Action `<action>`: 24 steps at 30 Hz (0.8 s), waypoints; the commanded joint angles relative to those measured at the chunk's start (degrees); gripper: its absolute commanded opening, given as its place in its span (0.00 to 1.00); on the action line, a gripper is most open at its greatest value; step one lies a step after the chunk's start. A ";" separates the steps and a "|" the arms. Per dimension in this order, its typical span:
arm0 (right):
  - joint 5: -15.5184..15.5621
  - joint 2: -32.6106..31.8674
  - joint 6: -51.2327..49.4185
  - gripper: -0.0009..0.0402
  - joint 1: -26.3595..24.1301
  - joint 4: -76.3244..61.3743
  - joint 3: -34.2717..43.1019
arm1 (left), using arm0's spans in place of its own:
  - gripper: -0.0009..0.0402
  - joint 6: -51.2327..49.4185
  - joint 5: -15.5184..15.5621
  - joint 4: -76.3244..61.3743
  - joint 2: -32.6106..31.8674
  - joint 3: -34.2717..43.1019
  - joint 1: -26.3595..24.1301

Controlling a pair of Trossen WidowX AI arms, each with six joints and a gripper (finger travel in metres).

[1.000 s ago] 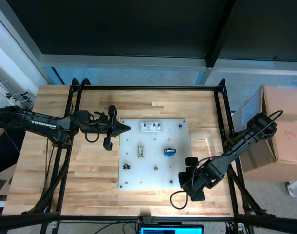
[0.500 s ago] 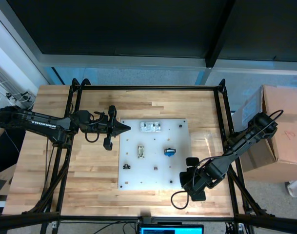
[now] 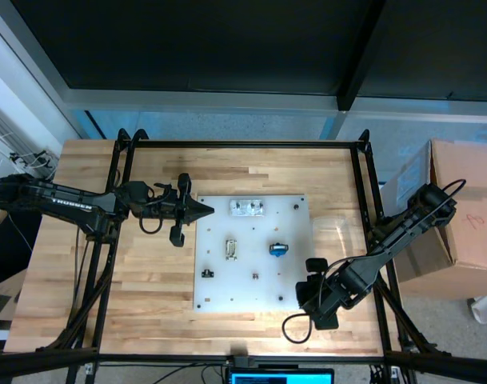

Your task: Remove the RJ45 connector from the taskboard and place in the container

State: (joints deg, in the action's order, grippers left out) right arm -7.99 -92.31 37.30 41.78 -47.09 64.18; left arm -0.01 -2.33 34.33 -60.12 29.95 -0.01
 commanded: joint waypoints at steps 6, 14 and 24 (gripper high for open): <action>0.04 -0.04 -0.02 0.34 0.07 0.15 -0.44 | 0.02 0.00 0.00 0.00 0.00 0.00 0.00; 0.35 -0.04 -0.04 0.22 0.11 1.77 -1.33 | 0.02 0.00 0.00 0.00 0.00 0.00 0.02; 0.59 -0.04 -0.24 0.01 0.13 1.20 -1.20 | 0.02 0.00 0.00 0.00 0.00 0.00 0.02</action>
